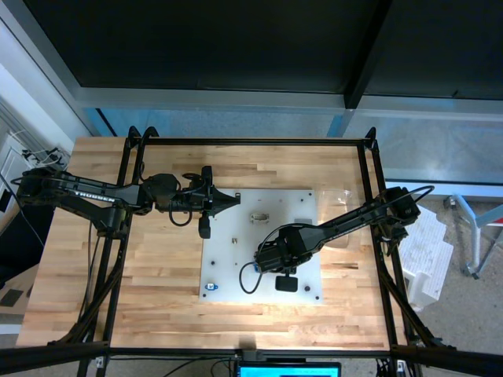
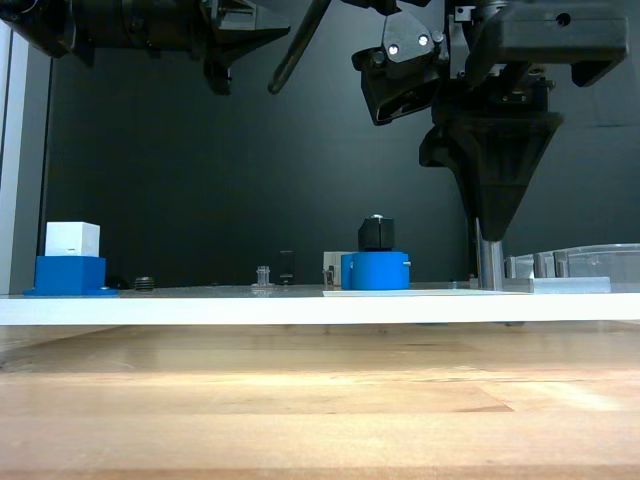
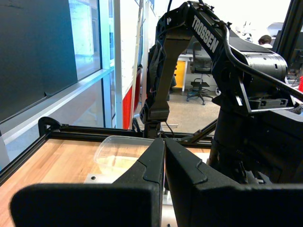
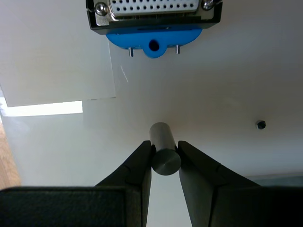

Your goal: Pick the 16mm cylinder and install on the taskboard

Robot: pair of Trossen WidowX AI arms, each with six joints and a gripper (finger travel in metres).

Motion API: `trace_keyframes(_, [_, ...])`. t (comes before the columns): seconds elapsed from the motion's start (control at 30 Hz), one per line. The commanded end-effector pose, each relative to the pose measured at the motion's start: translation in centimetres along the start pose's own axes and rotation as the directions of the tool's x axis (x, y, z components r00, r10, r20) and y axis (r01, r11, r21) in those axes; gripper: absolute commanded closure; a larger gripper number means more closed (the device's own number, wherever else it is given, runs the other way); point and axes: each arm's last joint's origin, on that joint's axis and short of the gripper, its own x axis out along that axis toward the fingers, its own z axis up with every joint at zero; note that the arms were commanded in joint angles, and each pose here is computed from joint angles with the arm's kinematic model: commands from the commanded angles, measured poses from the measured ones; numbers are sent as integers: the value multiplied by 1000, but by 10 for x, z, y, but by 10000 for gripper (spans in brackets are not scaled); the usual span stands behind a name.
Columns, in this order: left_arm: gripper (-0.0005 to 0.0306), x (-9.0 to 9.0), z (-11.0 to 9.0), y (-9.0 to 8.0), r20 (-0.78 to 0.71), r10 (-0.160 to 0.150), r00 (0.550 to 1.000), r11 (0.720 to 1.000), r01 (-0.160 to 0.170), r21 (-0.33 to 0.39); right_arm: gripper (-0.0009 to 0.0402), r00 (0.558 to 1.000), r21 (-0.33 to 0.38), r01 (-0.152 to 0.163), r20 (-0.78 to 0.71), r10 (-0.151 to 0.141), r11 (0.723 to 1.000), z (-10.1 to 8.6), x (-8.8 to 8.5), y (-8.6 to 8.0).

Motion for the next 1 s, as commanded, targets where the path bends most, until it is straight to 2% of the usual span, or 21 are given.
trace_keyframes(0.03, [300,0,0,0,0,0,1000,1000,0,0,386,1000,1,0,1,0,1000,0,0,0])
trace_keyframes(0.23, [300,0,0,0,0,0,1000,1000,0,0,386,1000,0,1,-2,-1,1000,-1,3,-1])
trace_keyframes(0.57, [300,0,0,0,1,0,1000,1000,0,0,381,1000,-1,0,1,0,1000,-7,18,-1])
trace_keyframes(1.0, [300,0,0,0,0,0,1000,1000,0,0,303,1000,15,-5,12,5,1000,-8,22,-1])
